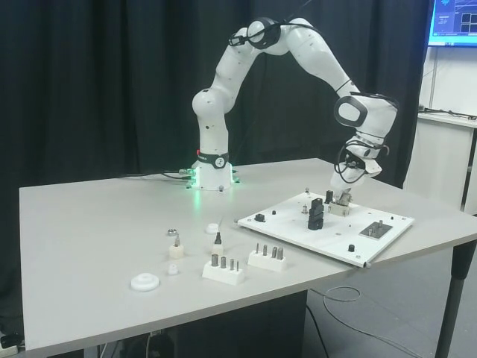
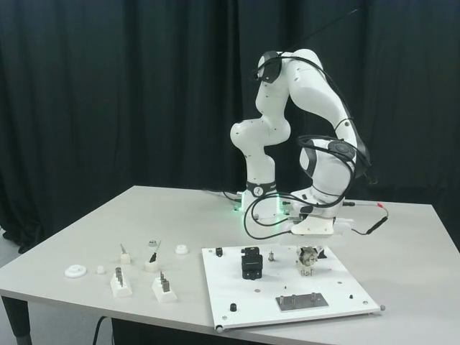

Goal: Insert waterproof.

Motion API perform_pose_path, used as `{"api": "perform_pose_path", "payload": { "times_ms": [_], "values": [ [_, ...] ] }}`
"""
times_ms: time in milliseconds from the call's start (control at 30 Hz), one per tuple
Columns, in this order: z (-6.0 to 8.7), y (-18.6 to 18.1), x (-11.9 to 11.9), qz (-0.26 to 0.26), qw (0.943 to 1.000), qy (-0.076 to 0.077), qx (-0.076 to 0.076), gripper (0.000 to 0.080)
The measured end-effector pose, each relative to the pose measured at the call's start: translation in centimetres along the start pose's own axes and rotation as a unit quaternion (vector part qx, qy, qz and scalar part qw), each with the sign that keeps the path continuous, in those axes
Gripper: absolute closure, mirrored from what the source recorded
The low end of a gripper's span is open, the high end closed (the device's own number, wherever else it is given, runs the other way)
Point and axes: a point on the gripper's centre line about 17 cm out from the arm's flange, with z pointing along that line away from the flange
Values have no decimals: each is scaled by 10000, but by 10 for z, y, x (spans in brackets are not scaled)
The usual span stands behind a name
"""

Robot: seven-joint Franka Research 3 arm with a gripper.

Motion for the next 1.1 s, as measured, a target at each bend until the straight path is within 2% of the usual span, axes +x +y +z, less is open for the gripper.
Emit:
{"api": "perform_pose_path", "payload": {
  "times_ms": [500,1100],
  "values": [
    [1,4,-1,-81,9999,0,78,489],
    [3,6,-4,-144,9994,68,303,489]
  ]
}}
